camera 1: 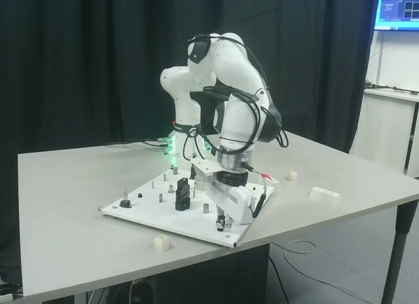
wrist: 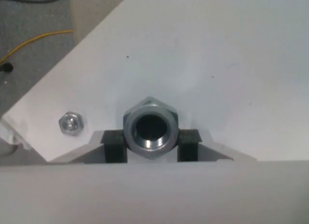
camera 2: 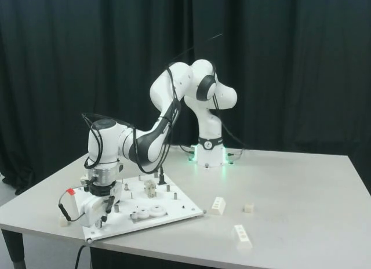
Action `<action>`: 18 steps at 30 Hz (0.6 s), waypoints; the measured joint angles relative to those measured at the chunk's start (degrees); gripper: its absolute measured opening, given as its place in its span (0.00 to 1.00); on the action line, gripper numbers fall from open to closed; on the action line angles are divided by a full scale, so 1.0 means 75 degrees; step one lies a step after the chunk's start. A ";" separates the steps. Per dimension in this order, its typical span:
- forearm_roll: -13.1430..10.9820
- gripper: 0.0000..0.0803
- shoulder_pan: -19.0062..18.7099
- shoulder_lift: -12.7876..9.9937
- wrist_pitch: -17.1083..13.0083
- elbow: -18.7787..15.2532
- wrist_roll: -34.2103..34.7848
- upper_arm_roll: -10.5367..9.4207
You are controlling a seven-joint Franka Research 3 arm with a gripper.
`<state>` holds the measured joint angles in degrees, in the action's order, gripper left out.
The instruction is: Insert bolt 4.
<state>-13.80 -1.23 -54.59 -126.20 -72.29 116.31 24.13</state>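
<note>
Low in the wrist view, the claw (wrist: 150, 149) is gripping bolt 4 (wrist: 149, 128), black fingers (wrist: 114, 146) closed on its flanks, the hollow hex end facing the camera. Its long axis is pointing straight down at the white board (wrist: 203, 64). Lower left, a small nut (wrist: 71, 122) is sitting near the corner. The target hole is hidden beneath the bolt.

Even overhead light; soft shadows; black backdrop.
</note>
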 joint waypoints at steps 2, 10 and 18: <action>0.0114 0.28 0.0002 0.0002 -0.0038 0.0004 0.0000 -0.0008; 0.0794 0.28 0.0122 0.0163 -0.0035 0.0033 0.0000 -0.0157; 0.0992 0.89 0.0372 0.0443 0.0103 0.0034 0.0000 -0.0379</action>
<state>-6.35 1.56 -51.27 -125.42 -72.03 116.31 21.29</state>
